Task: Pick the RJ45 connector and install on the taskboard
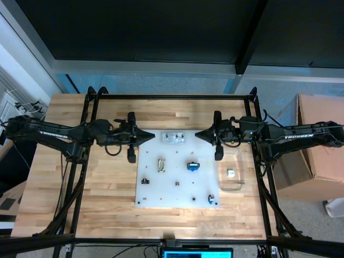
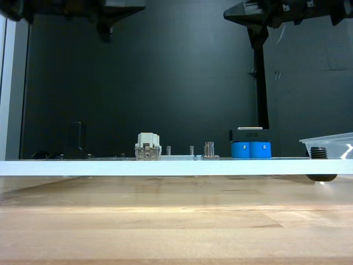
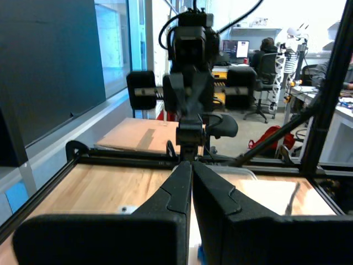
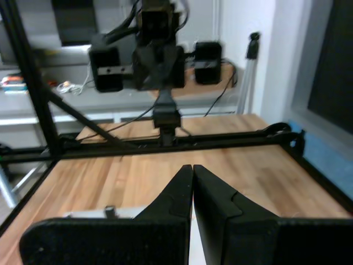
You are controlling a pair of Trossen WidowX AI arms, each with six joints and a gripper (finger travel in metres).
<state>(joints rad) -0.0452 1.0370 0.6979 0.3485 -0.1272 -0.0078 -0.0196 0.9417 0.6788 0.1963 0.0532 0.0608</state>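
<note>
The left hand (image 1: pixel 151 137) hovers over the white board's (image 1: pixel 161 196) eleven o'clock edge and the right hand (image 1: pixel 198 135) over its one o'clock edge, tips facing each other. Both are clenched on nothing (the wrist views show their fingers pressed together). A clear tray (image 1: pixel 240 161) holding a white block (image 1: pixel 231 173) sits on the surface (image 1: pixel 107 188) at the board's three o'clock. I cannot tell whether the RJ45 connector is in the blue jack (image 1: pixel 213 200) at five o'clock.
</note>
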